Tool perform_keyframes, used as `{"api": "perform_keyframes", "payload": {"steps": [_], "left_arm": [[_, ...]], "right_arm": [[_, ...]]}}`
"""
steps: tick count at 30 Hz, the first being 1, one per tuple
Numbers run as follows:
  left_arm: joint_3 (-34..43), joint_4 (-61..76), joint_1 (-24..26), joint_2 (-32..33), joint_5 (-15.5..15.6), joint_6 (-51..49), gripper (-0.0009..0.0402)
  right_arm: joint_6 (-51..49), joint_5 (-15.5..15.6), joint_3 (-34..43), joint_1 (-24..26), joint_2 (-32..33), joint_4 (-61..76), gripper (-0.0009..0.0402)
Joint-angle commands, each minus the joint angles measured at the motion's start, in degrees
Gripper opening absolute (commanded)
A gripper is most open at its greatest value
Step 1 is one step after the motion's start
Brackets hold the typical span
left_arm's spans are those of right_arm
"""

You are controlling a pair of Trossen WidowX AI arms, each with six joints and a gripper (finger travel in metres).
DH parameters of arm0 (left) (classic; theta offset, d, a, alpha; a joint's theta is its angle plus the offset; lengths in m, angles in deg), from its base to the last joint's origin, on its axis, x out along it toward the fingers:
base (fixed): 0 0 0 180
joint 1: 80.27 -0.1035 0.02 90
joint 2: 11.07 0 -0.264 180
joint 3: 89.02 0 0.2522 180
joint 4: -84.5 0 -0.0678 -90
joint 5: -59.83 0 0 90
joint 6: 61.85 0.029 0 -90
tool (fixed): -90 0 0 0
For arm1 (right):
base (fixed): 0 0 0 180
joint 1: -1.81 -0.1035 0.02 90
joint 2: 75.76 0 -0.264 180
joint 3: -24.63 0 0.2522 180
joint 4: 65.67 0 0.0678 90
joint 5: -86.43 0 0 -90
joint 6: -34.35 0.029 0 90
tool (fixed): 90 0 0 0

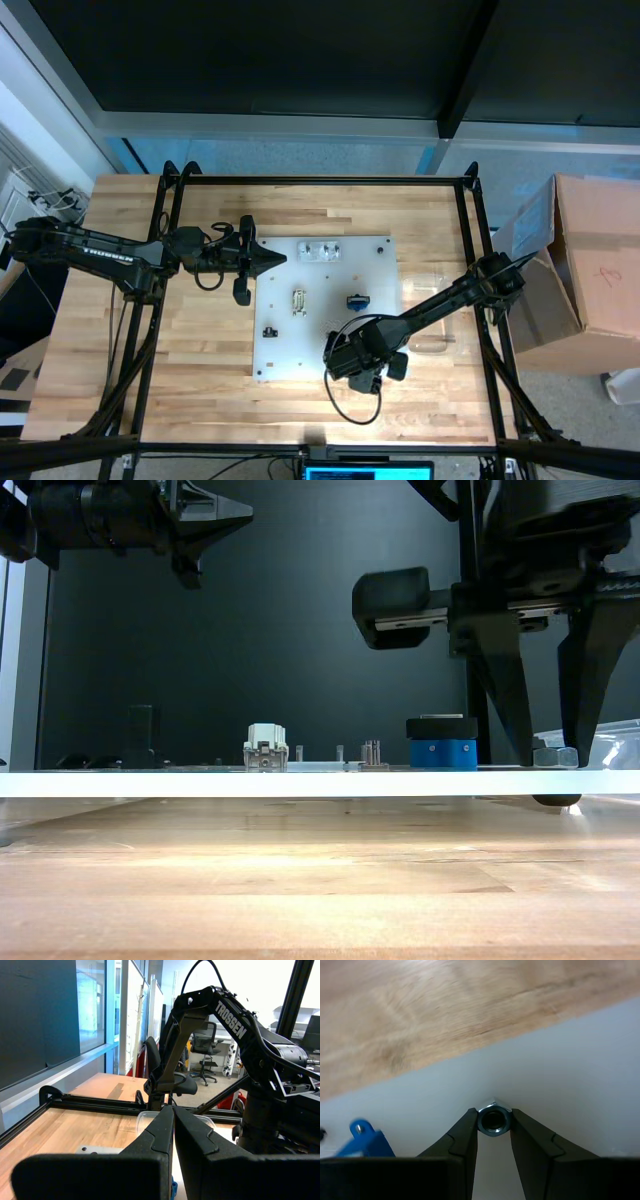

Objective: Unfasten the M12 nut and place it in the container

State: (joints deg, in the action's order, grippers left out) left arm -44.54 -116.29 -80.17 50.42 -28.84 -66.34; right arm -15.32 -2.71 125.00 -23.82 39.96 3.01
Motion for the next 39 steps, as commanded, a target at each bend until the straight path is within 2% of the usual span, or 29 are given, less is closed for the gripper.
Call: {"api": "perform_keyframes", "payload": {"steps": [1, 6, 10, 22, 27, 30, 33, 36, 39], "left_arm": [[0.0, 0.0, 0.0, 0.0, 0.0, 0.0, 0.0000], [0.0, 0.0, 0.0, 0.0, 0.0, 0.0, 0.0000], [0.0, 0.0, 0.0, 0.0, 0.0, 0.0, 0.0000], [0.0, 0.0, 0.0, 0.0, 0.0, 0.0, 0.0000], [0.0, 0.0, 0.0, 0.0, 0.0, 0.0, 0.0000], [0.0, 0.0, 0.0, 0.0, 0.0, 0.0, 0.0000], [0.0, 0.0, 0.0, 0.0, 0.0, 0.0, 0.0000], [0.0, 0.0, 0.0, 0.0, 0.0, 0.0, 0.0000], [0.0, 0.0, 0.0, 0.0, 0.0, 0.0, 0.0000]], "right_arm": [[-5.5, 0.1, 0.1, 0.0, 0.0, -0.1, 0.0016], [-7.4, 0.1, 0.1, 0.0, 0.0, -0.1, 0.0018], [-6.3, 0.2, 0.1, 0.0, 0.0, 0.0, 0.0036], [-4.8, 0.2, 0.1, 0.0, 0.0, 0.7, 0.0178], [-4.4, 0.2, 0.1, 0.0, -1.0, 1.5, 0.0219], [1.3, 0.2, 0.1, 0.0, -2.2, 2.1, 0.0223], [11.8, 0.2, 0.2, 0.0, -3.9, 3.2, 0.0212], [26.9, 0.3, 0.2, 0.0, -5.5, 4.3, 0.0179], [43.3, 0.3, 0.2, 0.1, -6.5, 5.0, 0.0126]]}}
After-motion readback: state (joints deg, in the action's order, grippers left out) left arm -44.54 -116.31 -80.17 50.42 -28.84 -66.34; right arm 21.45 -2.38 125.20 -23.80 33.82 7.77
